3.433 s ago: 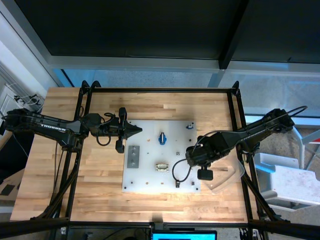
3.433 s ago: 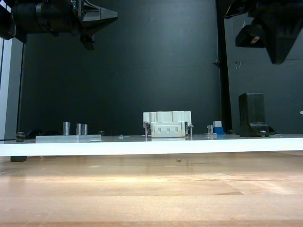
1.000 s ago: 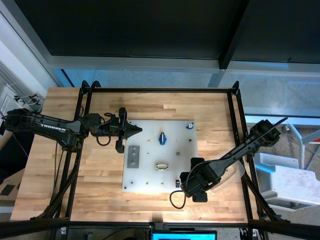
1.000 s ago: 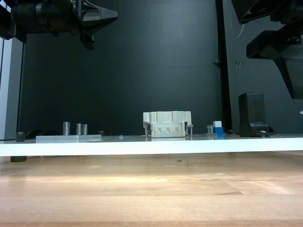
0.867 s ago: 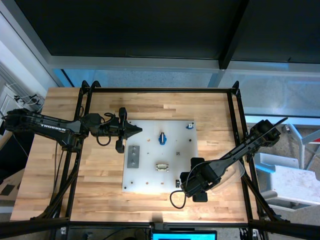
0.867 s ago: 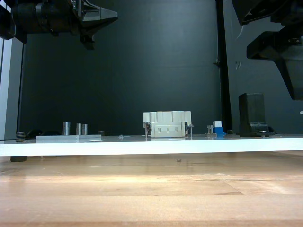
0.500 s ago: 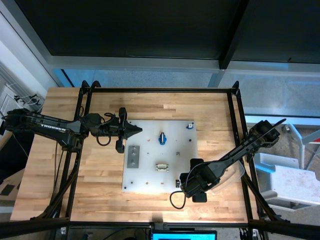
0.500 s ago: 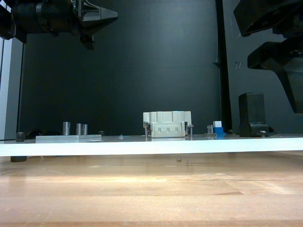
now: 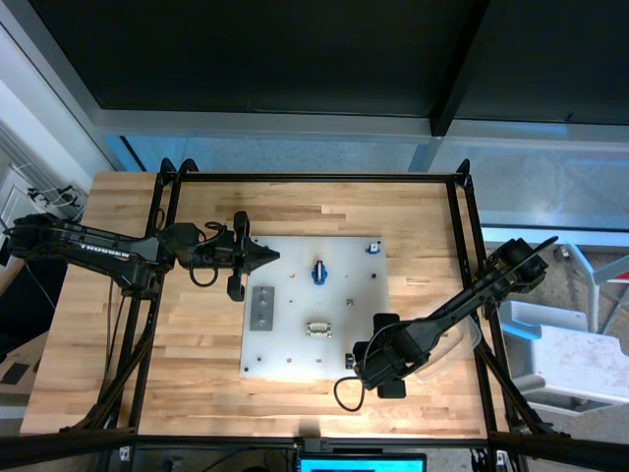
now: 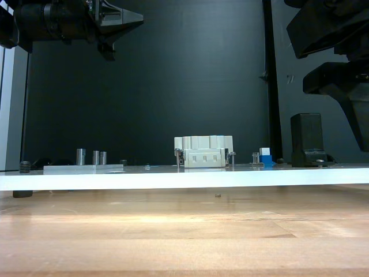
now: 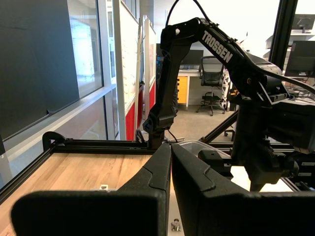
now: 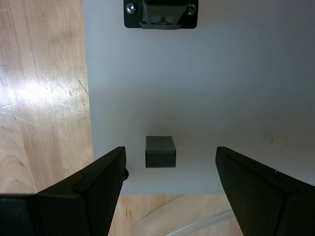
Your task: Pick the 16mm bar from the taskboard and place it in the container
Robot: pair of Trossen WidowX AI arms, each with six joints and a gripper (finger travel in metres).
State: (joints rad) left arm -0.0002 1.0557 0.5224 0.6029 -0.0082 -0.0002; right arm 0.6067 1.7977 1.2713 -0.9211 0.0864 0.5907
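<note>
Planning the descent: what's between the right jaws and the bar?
Only bare taskboard, per right wrist view; right gripper hovers over the bar, left gripper over board's left edge.

Both arms are matte black, built of slim jointed links. White TROSSEN lettering runs along the left arm [image 9: 98, 250] and the right arm [image 11: 216, 46]. A thin black cable [image 9: 341, 393] loops loose at the right wrist. The left gripper [image 9: 271, 255], over the taskboard's [image 9: 295, 339] far left corner, tapers to a wedge. The right gripper [image 9: 366, 366], over its near right corner, has broad, angular black fingers [image 12: 101, 182].
</note>
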